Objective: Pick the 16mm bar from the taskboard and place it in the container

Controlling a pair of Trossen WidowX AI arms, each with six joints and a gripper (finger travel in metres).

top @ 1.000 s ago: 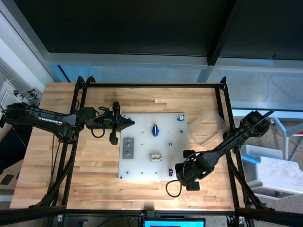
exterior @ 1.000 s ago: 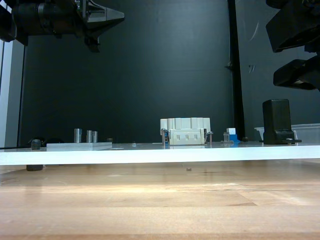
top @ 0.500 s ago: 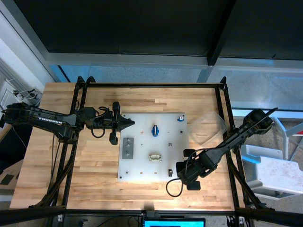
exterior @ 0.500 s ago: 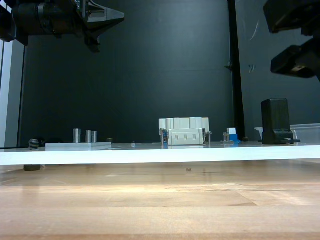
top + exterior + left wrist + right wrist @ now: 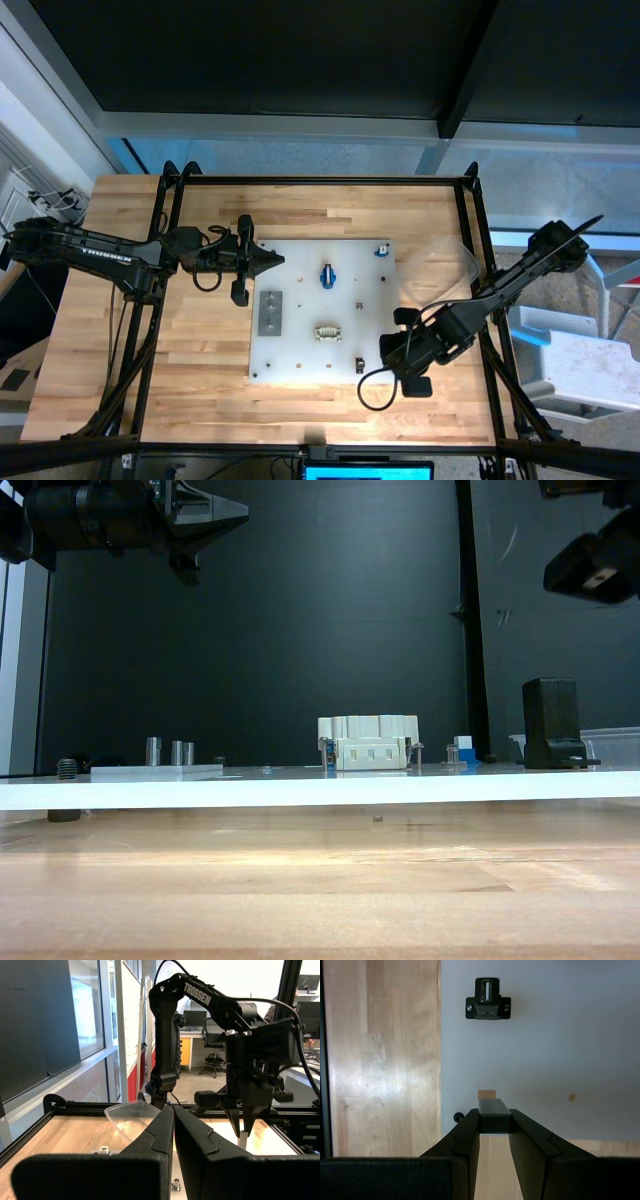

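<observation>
**Bar lifted clear; the carry to the tub comes next**

The right hand (image 5: 494, 1121) is clamped on a short dark bar (image 5: 494, 1109), with its fingers pressed against the bar's two sides. It hangs above the near right corner of the taskboard (image 5: 300, 350), lower right of centre in the high view. Just beyond the bar a small tan square opening (image 5: 486, 1094) shows in the white surface, likely the emptied seat. A black connector (image 5: 487, 1004) stands farther in.

The pick looks done, so the transfer is the step in hand. The container (image 5: 443, 268) sits on the worktop (image 5: 200, 400) beside the board's far right edge, right of centre in the frame and apart from the hand. The next move calls for carrying the bar up-frame over its rim, then lowering it before letting go.

The left hand (image 5: 272, 260), fingers together and holding nothing, hovers over the board's far left corner, left of centre.
</observation>
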